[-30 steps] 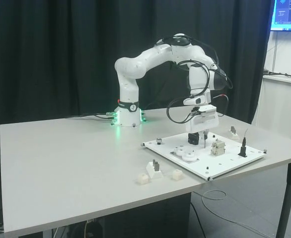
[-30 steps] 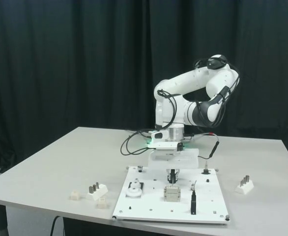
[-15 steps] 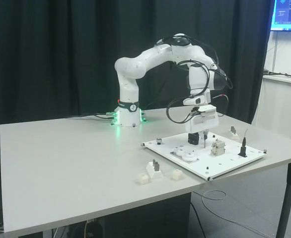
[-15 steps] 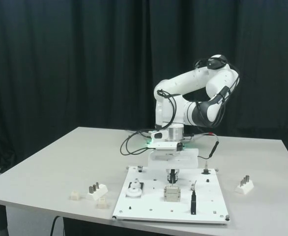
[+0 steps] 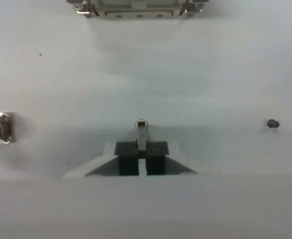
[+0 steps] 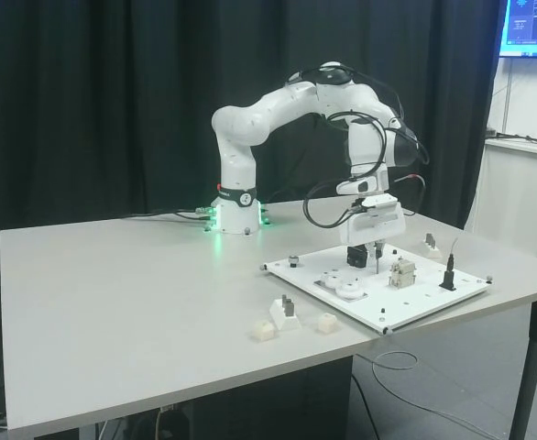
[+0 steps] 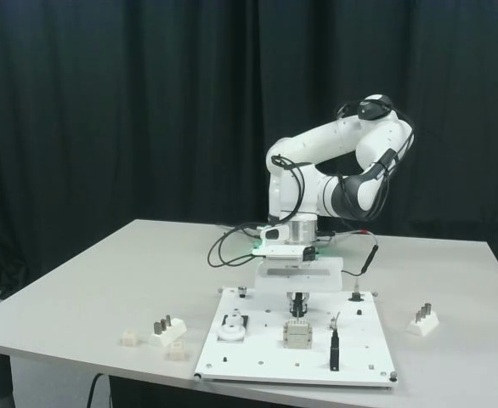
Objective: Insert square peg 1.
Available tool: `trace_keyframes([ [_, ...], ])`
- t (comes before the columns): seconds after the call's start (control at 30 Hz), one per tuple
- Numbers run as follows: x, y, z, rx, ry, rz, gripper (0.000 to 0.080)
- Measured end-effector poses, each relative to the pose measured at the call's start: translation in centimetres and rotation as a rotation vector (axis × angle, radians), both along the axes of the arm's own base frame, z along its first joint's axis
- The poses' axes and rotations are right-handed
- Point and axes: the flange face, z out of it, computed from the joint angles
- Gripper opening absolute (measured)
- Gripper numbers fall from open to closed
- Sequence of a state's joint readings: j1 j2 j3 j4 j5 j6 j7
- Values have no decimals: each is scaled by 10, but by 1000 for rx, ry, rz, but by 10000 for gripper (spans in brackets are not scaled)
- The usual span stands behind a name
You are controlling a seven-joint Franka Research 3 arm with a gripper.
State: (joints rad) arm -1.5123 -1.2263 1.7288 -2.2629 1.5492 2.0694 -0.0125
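In the wrist view my gripper (image 5: 141, 146) is shut on a slim grey peg (image 5: 141, 132). The peg sticks out past the black fingertips (image 5: 127, 153) towards the white board (image 5: 211, 74). Its tip is close to the board, and I cannot tell whether it touches. From the first room view the gripper (image 6: 376, 252) hangs over the middle of the board (image 6: 424, 295), pointing straight down. The second room view has the gripper (image 7: 297, 301) just behind a small metal connector block (image 7: 297, 333).
The board carries white gears (image 6: 346, 286), a metal connector (image 6: 401, 273) and an upright black plug (image 6: 450, 275). White peg holders stand on the table left of the board (image 7: 166, 328) and right of it (image 7: 423, 319). Two small white blocks (image 6: 265, 331) lie near the left holder.
The hand has shifted very slightly leftwards in the first room view, still holding the peg over the same part of the board.
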Motion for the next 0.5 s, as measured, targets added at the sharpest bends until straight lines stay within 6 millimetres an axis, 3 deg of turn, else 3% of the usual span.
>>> trace_keyframes([
  [0.5,0,1,0,-18,-2,88,28],
])
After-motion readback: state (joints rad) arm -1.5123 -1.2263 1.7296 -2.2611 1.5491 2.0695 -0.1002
